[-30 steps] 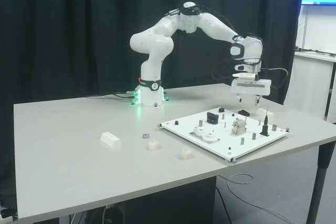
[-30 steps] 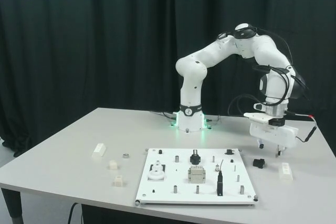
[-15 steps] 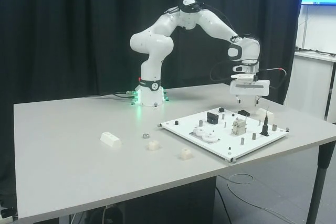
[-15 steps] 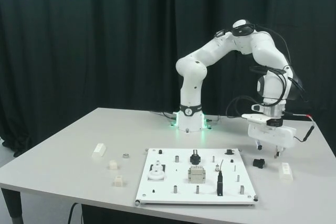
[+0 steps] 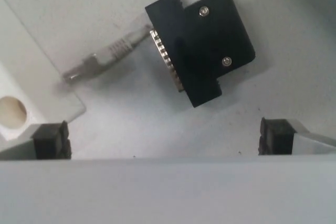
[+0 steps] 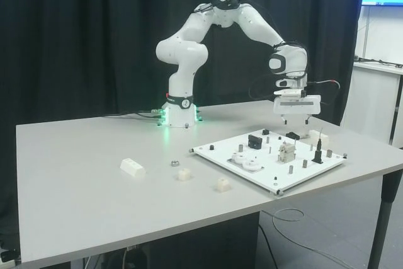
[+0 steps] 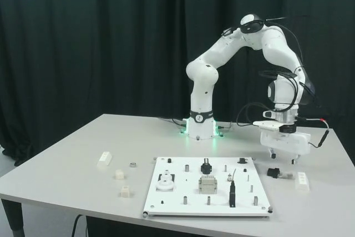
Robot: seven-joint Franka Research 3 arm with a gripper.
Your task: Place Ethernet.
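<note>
Wrist view: I see my gripper (image 5: 163,139) spread wide, holding nothing. Below it, the Ethernet plug (image 5: 102,59) lies on the grey table (image 5: 252,3), touching a black connector block (image 5: 202,45).

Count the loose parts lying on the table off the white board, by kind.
White blocks: 4
Black connector: 1
Ethernet plug: 1
Nut: 1
Total: 7

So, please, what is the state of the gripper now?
Gripper: open, holding nothing, above the black connector and Ethernet plug on the table.
</note>
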